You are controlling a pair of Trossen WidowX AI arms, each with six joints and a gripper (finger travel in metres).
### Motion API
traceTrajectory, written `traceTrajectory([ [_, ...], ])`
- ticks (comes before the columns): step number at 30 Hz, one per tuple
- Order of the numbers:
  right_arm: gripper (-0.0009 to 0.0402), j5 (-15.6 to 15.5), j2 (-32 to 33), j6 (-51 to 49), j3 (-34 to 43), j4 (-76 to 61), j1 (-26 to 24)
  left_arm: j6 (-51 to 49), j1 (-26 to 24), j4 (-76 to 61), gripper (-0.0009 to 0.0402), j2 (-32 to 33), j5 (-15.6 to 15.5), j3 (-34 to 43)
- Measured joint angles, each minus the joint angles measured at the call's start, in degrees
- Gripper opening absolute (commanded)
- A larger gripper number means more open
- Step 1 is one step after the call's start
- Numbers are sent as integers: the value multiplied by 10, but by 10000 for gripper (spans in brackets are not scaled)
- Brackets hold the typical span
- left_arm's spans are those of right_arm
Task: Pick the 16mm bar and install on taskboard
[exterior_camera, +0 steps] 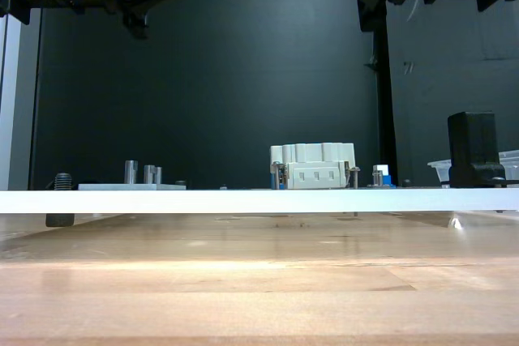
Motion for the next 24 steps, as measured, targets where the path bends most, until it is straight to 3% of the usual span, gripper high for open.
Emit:
traceTrajectory([
  [24,0,5,1,10,-23,31,-21,0,0,0,0,0,0,0],
])
